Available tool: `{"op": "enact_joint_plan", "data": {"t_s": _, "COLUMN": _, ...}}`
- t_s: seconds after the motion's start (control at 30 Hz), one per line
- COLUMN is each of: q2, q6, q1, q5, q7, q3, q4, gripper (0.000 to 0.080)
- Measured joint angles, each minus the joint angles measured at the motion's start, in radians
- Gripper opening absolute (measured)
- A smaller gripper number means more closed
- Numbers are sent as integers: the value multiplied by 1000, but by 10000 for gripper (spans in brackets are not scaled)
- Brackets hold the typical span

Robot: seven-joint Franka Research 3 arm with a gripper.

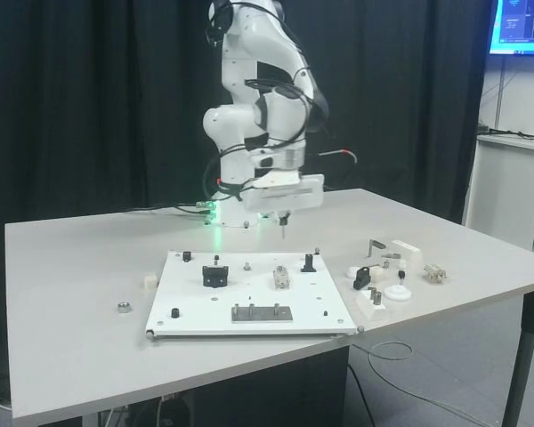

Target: Place round peg 1.

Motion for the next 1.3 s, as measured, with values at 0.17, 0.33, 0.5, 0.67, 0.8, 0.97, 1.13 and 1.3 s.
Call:
{"op": "enact_joint_plan", "data": {"t_s": 0.17, "q2": -2, "q6": 11, "q1": 51, "q5": 8, "q7": 3, "q3": 24, "q4": 0, "gripper": 34}}
{"op": "enact_joint_plan", "data": {"t_s": 0.33, "q2": -4, "q6": 18, "q1": 100, "q5": 19, "q7": 21, "q3": 47, "q4": 0, "gripper": 34}}
{"op": "enact_joint_plan", "data": {"t_s": 0.5, "q2": -5, "q6": 30, "q1": 146, "q5": 19, "q7": 43, "q3": 72, "q4": 0, "gripper": 34}}
{"op": "enact_joint_plan", "data": {"t_s": 0.67, "q2": -5, "q6": 47, "q1": 187, "q5": 19, "q7": 63, "q3": 96, "q4": 0, "gripper": 34}}
{"op": "enact_joint_plan", "data": {"t_s": 0.8, "q2": -3, "q6": 59, "q1": 215, "q5": 19, "q7": 67, "q3": 114, "q4": 0, "gripper": 34}}
{"op": "enact_joint_plan", "data": {"t_s": 0.97, "q2": 9, "q6": 86, "q1": 245, "q5": 18, "q7": 67, "q3": 130, "q4": 0, "gripper": 34}}
{"op": "enact_joint_plan", "data": {"t_s": 1.13, "q2": 35, "q6": 122, "q1": 270, "q5": 17, "q7": 67, "q3": 137, "q4": 2, "gripper": 34}}
{"op": "enact_joint_plan", "data": {"t_s": 1.3, "q2": 73, "q6": 163, "q1": 290, "q5": 17, "q7": 66, "q3": 139, "q4": 8, "gripper": 34}}
